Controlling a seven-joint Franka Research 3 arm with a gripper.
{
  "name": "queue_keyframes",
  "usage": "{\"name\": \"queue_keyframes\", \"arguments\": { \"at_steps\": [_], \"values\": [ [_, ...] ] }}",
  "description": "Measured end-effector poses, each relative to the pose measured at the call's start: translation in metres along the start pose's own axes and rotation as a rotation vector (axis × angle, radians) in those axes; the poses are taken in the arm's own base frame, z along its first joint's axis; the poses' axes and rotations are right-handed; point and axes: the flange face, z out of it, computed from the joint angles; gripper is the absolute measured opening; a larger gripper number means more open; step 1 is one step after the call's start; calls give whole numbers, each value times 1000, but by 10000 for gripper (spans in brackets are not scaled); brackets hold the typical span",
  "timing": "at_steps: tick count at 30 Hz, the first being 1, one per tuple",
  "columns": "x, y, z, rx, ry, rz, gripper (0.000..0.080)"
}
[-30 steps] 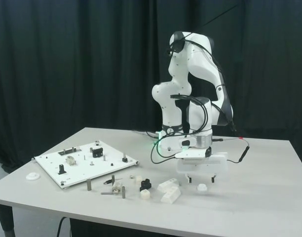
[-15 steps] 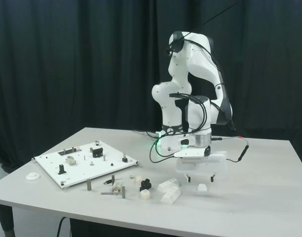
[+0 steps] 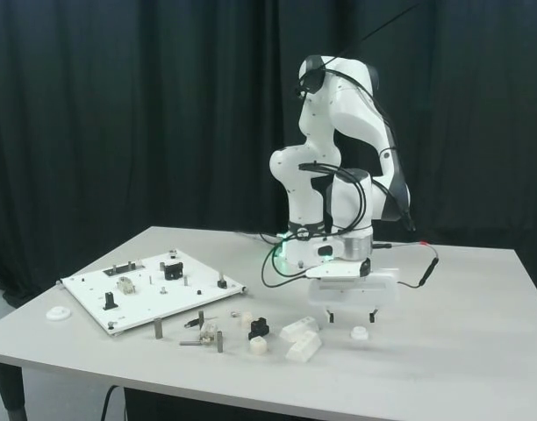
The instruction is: Remove round peg 4.
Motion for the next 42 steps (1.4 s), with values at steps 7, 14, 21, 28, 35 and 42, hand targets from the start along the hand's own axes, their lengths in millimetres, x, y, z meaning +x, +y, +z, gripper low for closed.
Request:
{"name": "queue_keyframes", "arguments": {
  "at_steps": [7,14,21,28,35,42],
  "values": [
    [12,7,-3,-26,25,-19,800],
    [31,25,-7,-80,44,-46,800],
    [57,52,-18,-133,44,-75,800],
    [85,87,-33,-168,24,-109,800],
    [111,129,-43,-191,0,-145,800],
    [131,173,-46,-207,-29,-175,800]
  ]
}}
